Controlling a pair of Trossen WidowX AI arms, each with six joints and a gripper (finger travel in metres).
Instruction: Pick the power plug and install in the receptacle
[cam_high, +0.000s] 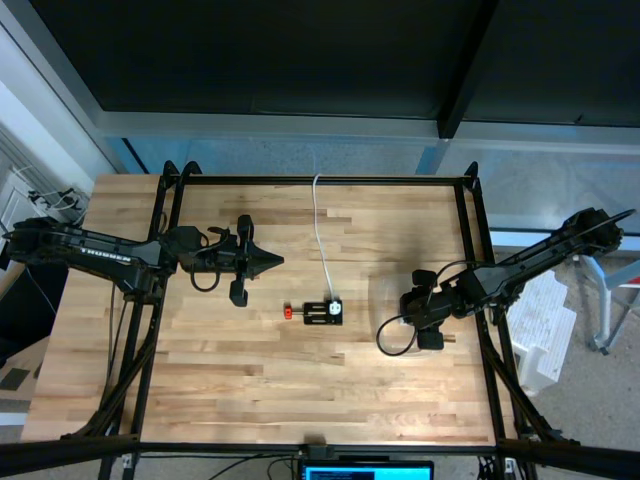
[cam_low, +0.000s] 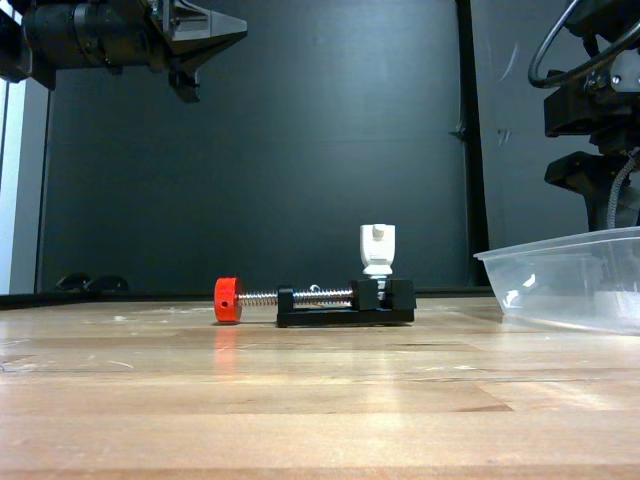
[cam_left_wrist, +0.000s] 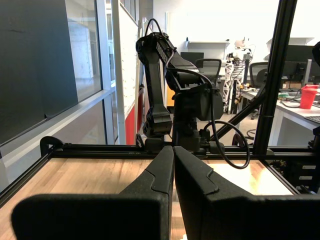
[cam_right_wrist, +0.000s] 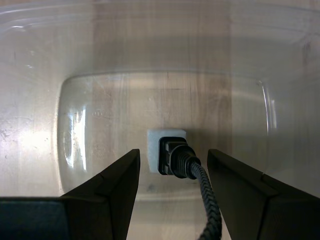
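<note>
The power plug (cam_right_wrist: 172, 159) is a small black plug on a braided cable (cam_right_wrist: 206, 202), lying against a tiny white square piece (cam_right_wrist: 156, 142) on the floor of a clear plastic tray (cam_right_wrist: 75, 100). My right gripper (cam_right_wrist: 172, 154) hangs over the tray, open, with one finger on each side of the plug and not touching it. The receptacle (cam_high: 335, 309) (cam_low: 377, 246) stands white and upright in a black vise (cam_low: 345, 305) at mid-table. My left gripper (cam_high: 268, 262) (cam_left_wrist: 173, 149) is shut on nothing, held high left of the vise.
A red knob (cam_low: 227, 300) ends the vise screw on the left. A long white cable (cam_high: 322, 230) runs from the receptacle to the far edge. The tray (cam_low: 565, 280) sits right of the vise. A black frame (cam_high: 320, 181) borders the table.
</note>
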